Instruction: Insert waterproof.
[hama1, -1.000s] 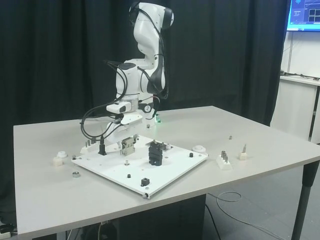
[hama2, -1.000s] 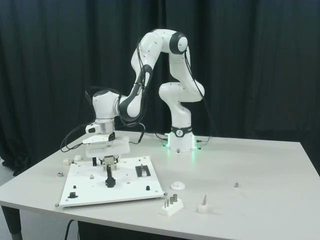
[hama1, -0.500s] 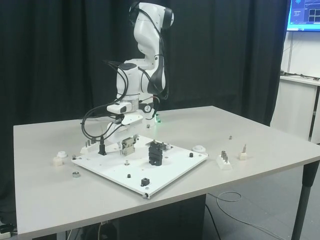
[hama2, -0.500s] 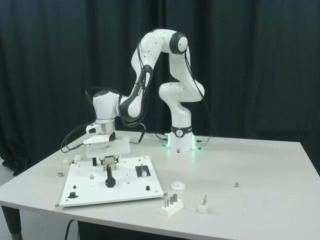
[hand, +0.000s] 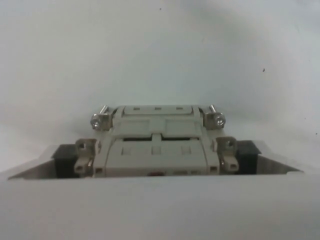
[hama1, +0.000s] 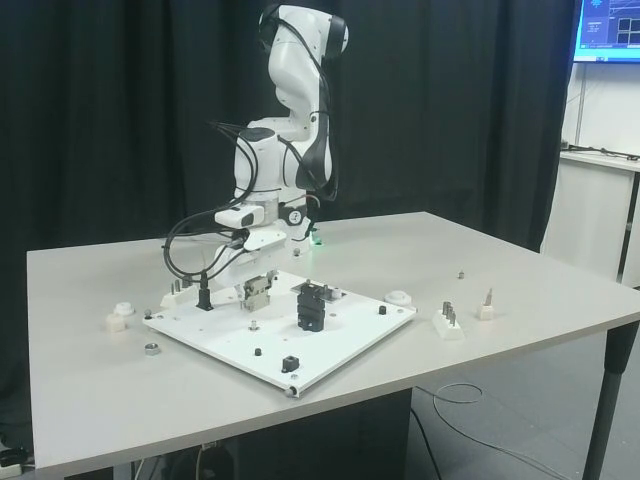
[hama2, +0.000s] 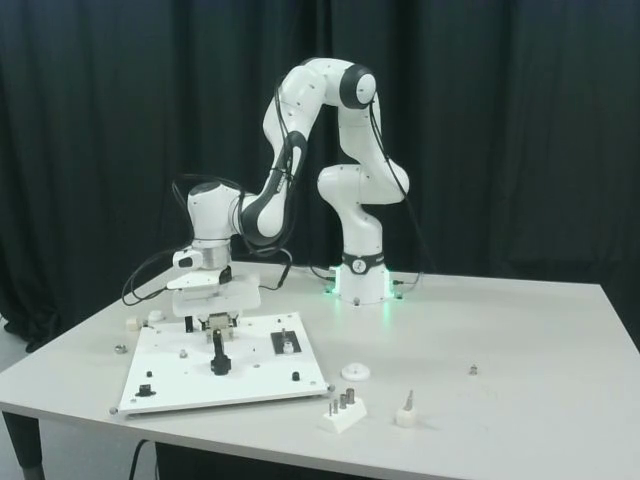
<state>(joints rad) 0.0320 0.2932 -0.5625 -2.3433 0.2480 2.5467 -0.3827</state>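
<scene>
Gripper: the gripper (hama2: 217, 312) hung low over the near-arm edge of the white board (hama2: 250, 385), at the end of the white arm (hama2: 300, 110); whether its fingers were parted or closed could not be told, since a white plate on the hand hid them in both room views and the wrist view showed no fingertip clearly.

Waterproof connector: the grey connector (hand: 157, 145) lay straight beneath the hand, centred between where the fingers would come down. Contact or a small gap could not be told.

Long axis: it ran crosswise to the wrist camera's line of sight, a screw at each end, so the closing line appeared to run along it.

Coming move: judged a straight descent or press, with little sideways correction needed.

Beyond the fingers: a black upright part (hama1: 309, 305) stood further out on the board, well apart.

Containers: a small white holder (hama1: 449, 322) off the board carried upright pins; nothing else held contents.
</scene>
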